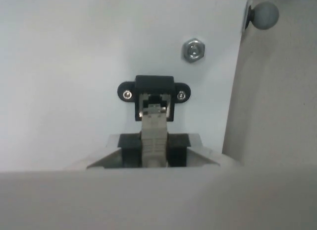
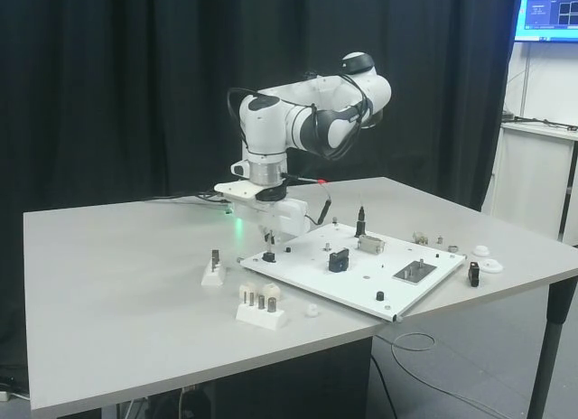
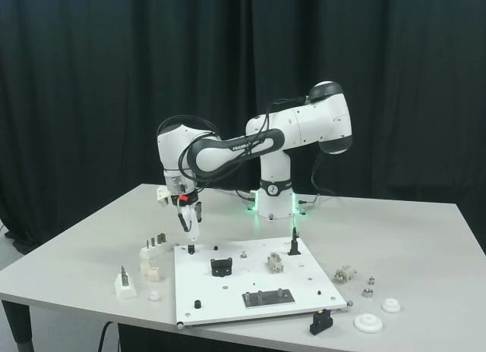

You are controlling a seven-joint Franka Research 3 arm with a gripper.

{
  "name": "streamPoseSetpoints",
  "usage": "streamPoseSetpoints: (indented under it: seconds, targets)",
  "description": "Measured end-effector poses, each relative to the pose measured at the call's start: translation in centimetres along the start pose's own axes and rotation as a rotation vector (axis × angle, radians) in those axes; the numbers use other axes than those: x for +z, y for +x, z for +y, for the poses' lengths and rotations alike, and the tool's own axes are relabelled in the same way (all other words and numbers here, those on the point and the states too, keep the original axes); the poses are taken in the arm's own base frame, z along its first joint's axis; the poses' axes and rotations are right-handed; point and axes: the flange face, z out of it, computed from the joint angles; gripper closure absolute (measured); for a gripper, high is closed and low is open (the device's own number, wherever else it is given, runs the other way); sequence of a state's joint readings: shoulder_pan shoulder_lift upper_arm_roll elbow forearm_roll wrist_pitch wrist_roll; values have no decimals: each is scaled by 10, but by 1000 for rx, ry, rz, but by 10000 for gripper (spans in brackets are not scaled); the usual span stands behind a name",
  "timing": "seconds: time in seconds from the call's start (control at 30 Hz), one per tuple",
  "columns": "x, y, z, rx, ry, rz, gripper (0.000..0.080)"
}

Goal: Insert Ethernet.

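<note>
the arm is white, built of rounded, bulging segments with black bands at the joints. black lettering runs along one link, too small to read. its base is a white column with a black ring, lit green at the foot. black cables loop beside the wrist. the gripper has a white body and narrow, pale fingers.

White arm bends low — its claw hangs at the white board's far corner on the grey desk.
</note>
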State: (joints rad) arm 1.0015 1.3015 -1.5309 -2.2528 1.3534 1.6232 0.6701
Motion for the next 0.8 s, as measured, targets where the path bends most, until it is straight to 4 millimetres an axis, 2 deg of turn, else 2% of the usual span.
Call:
streamPoseSetpoints:
  seconds: [0.8]
  targets:
    - [4, 2, 2, 7, -1, 0, 702]
